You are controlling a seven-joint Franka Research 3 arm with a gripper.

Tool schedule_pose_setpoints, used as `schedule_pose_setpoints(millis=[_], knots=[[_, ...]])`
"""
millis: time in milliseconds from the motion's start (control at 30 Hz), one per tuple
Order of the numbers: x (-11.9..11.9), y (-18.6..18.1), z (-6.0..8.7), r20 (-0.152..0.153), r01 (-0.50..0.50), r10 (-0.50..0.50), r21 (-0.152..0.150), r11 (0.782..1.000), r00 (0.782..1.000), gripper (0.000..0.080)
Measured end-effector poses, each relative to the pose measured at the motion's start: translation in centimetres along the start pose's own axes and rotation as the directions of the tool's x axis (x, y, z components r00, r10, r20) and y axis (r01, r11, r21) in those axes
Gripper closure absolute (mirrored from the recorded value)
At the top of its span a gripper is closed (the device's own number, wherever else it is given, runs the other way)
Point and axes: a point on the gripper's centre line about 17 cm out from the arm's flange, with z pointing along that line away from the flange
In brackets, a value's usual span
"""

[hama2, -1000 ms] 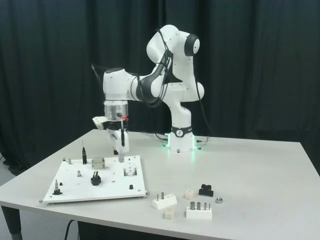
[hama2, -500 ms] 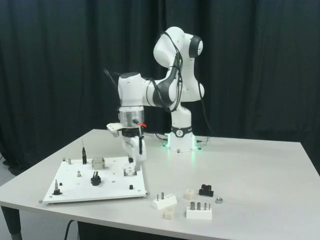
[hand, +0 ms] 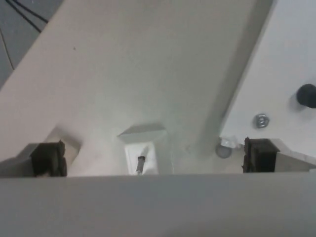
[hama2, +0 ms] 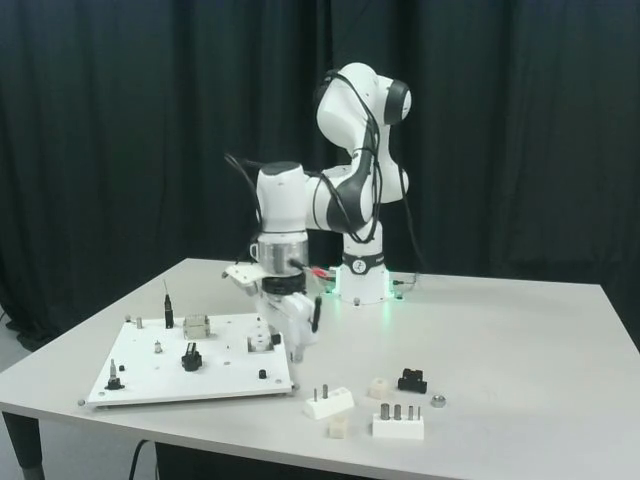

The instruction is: Pick square peg 2.

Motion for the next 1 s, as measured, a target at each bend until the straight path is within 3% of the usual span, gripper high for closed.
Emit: schedule_pose_setpoints(millis=[1000], knots=[[-5.0,-1.4,5.7,0.097,0.076,-0.068,-0.081,0.994,0.993,0.0003]])
